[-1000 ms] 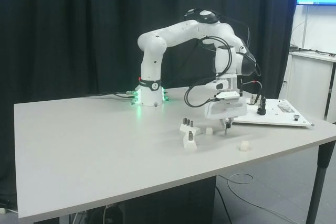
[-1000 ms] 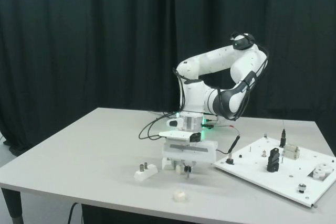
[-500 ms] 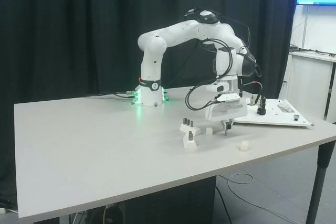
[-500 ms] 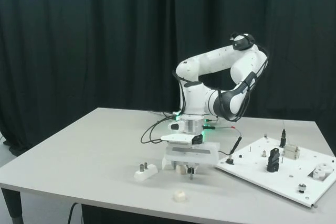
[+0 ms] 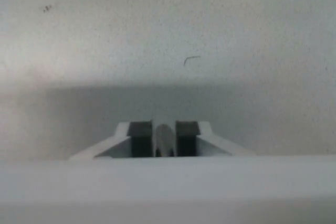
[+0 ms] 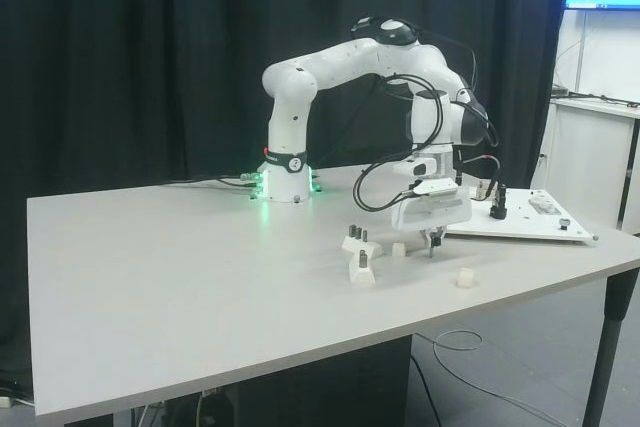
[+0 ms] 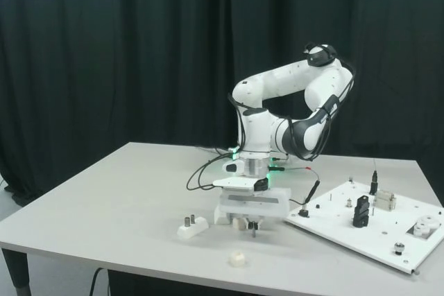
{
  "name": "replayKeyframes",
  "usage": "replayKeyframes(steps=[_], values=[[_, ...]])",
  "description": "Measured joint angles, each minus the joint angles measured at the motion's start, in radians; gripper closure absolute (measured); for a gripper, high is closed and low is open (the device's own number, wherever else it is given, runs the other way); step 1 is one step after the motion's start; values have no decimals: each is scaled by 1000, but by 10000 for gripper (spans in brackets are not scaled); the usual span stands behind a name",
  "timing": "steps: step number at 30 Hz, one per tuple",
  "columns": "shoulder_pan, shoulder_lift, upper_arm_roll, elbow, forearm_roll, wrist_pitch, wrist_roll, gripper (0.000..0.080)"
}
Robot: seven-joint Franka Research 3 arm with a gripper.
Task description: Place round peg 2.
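Nearest the front edge of the grey table sits a small white block, alone and apart from the rest. Behind it a white peg holder carries several upright pegs, and a second small white piece lies just beside the gripper. The white board with black fixtures lies near the table's far corner. The gripper hangs just above the bare tabletop, pointing straight down, its fingers clamped on the round peg, which stands upright between them. The arm arches from its green-lit base, elbow high, forearm dropping vertically.
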Motion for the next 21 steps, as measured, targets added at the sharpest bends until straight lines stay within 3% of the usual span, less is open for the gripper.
replayKeyframes(steps=[1,2,6,7,12,13,18,19,21], values=[[0,0,0,0,0,0,0,731],[0,0,0,0,0,0,1,678],[0,0,0,0,2,0,2,678],[0,0,0,0,2,0,3,355],[0,0,0,0,4,0,9,355],[0,0,-1,0,4,0,10,100],[1,0,-7,0,4,-2,15,100],[2,0,-9,0,4,-3,15,25],[4,0,-15,0,4,-9,17,25]])
